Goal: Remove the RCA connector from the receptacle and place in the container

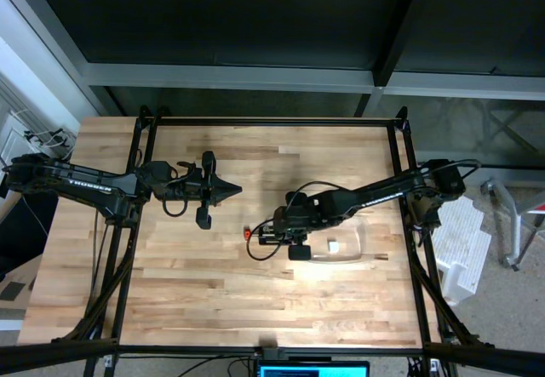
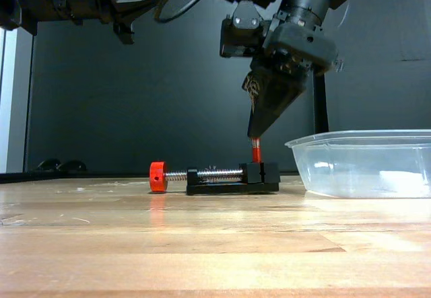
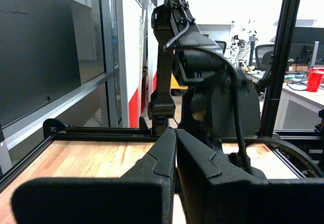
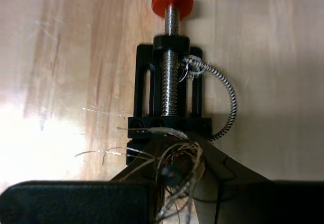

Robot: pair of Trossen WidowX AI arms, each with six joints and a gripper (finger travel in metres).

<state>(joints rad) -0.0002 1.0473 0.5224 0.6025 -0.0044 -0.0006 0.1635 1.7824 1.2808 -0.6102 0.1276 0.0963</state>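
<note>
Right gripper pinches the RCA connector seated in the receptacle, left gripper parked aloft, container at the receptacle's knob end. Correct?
No: the low view shows the container beyond the end opposite the knob. The right gripper does pinch the RCA connector in the receptacle; the left gripper is parked aloft.

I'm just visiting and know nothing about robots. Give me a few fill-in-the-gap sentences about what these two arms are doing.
1. The right gripper pinches a small ___ plug standing in the black block.
2. The clear tray holds a small ___ piece.
3. The left gripper hangs away from the block, holding ___.

Missing words: red; white; nothing.
</note>
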